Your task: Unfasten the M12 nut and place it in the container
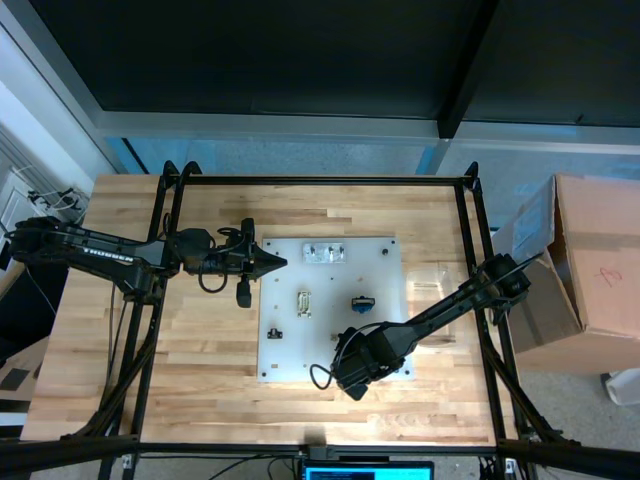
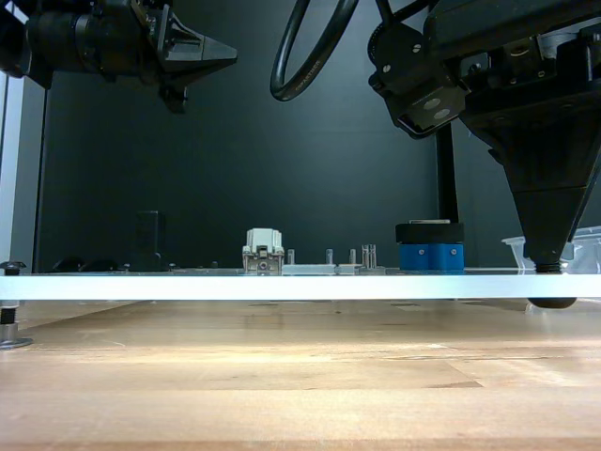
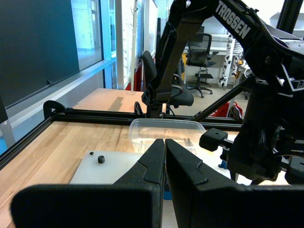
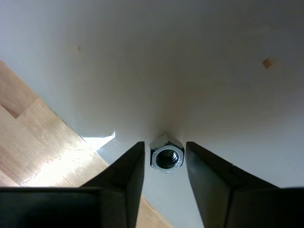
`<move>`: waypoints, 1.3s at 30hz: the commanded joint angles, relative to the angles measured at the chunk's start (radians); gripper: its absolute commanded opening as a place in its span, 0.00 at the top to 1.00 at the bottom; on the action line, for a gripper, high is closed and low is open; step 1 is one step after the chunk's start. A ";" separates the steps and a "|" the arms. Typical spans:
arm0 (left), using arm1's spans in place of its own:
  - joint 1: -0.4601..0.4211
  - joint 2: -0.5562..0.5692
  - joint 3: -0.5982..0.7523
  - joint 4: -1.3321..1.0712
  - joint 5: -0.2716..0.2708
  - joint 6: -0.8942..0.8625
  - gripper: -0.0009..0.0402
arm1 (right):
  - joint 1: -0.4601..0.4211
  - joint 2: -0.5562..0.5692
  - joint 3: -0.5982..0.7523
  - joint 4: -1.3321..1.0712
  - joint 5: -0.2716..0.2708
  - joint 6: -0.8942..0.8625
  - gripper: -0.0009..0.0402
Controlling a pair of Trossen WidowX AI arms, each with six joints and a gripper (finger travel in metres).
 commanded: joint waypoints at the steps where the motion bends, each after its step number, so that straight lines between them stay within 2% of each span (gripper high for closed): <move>1: 0.000 0.000 0.000 0.000 0.000 0.000 0.98 | 0.000 0.000 0.000 0.000 0.000 -0.001 0.78; 10: 0.000 0.000 0.000 0.001 0.000 0.000 0.98 | 0.000 -0.002 0.000 0.000 0.000 -0.043 0.87; 22: 0.000 0.000 0.000 0.000 0.000 0.000 0.98 | -0.005 -0.075 0.000 -0.064 0.001 -0.234 0.88; 30: 0.000 0.000 0.000 0.001 0.000 0.000 0.98 | -0.013 -0.231 -0.076 -0.102 0.007 -0.459 0.88; 33: 0.000 0.000 0.000 0.000 0.000 0.000 0.98 | -0.019 -0.312 -0.134 -0.108 0.031 -0.499 0.88; 39: 0.000 0.000 0.000 0.000 0.000 0.000 0.98 | -0.060 -0.478 -0.261 -0.133 0.028 -0.550 0.88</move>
